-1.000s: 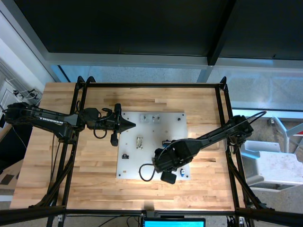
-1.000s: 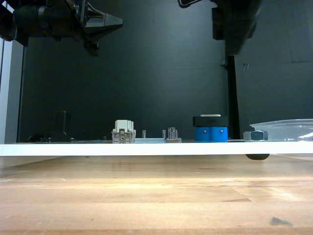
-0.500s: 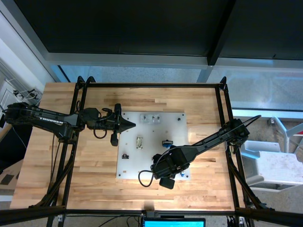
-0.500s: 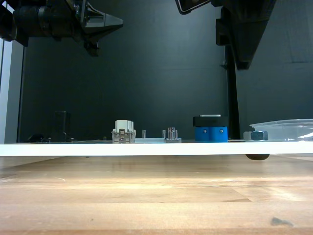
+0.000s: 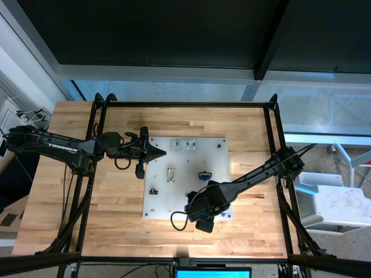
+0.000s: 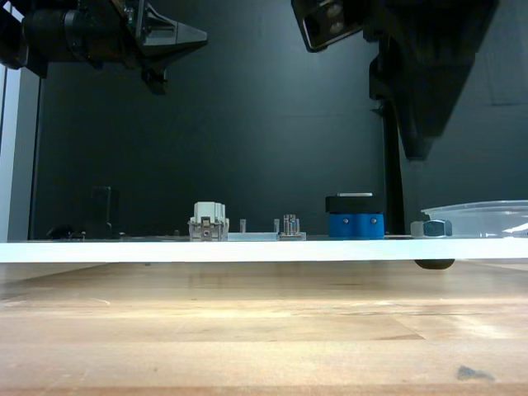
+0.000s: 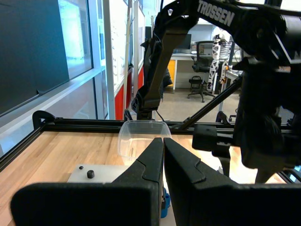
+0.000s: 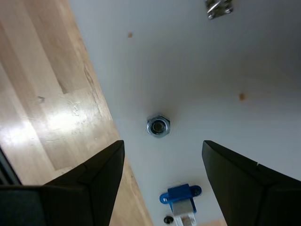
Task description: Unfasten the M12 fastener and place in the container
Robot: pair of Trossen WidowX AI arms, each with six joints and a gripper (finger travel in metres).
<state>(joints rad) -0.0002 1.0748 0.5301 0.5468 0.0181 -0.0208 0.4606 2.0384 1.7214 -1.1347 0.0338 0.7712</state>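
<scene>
Small silver hex M12 nut (image 8: 158, 126) sits on its stud, run down flat against the flat white plastic board (image 8: 221, 70), nr the board's near right edge. A dark core shows in its bore and no ribs are visible. In the low view the nut (image 6: 431, 228) is at board level, in front of the shallow clear plastic tray (image 6: 487, 216). It is not in the tray: the right wrist view shows bare board all round it. The tray lies at the board's right side and also shows from the left wrist (image 7: 141, 136).

Right gripper (image 8: 163, 143) hangs over the board's near right part, pointing down, jaws spread wide w/ nothing btwn them. The nut is clear of both black fingers (image 8: 94, 179), just beyond their tips. In the high view the right gripper (image 5: 203, 204) covers that part of the board (image 5: 168, 202), so the nut is hidden there.

Small blue-and-white part (image 8: 181, 197) lies on the board nr the nut. Blue connector block w/ black top (image 6: 355, 219) and pale grey connector (image 6: 207, 223) stand mid-board.

Left gripper (image 5: 159, 153) hovers at the board's far left edge, high above it (image 6: 198, 35), jaws pressed together w/ nothing held (image 7: 163, 146). The board lies on a light wooden table (image 5: 104, 202)
</scene>
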